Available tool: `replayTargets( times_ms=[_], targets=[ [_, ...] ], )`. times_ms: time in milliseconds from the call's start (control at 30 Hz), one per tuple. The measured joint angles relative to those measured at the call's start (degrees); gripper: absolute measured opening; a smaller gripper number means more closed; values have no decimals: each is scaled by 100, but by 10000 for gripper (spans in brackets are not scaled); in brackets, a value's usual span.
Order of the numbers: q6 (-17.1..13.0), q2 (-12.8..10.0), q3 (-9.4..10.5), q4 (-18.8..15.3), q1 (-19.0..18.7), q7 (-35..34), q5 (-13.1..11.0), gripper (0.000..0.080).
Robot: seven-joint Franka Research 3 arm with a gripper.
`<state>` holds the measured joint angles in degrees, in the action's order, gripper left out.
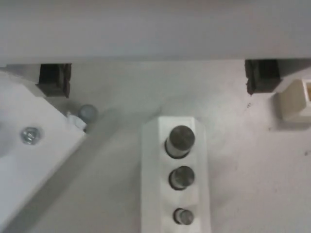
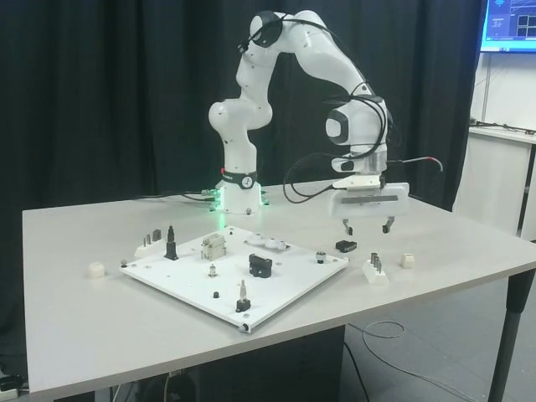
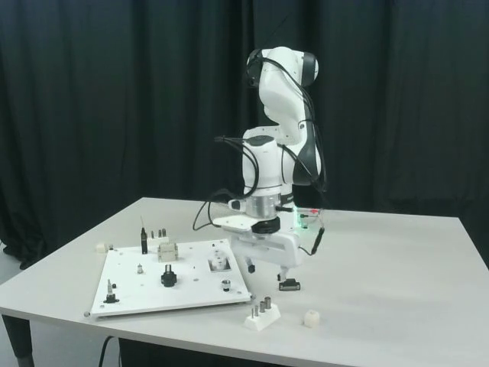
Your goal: Pick round peg 4.
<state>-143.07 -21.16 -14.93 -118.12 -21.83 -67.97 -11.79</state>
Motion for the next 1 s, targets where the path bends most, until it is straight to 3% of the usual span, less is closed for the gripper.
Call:
replayTargets(
  times_ms=[400,1000],
  targets=[
    [-340,-484,41,194,-76,136,10,800],
    [-396,-931,40,550,-158,167,17,800]
  ],
)
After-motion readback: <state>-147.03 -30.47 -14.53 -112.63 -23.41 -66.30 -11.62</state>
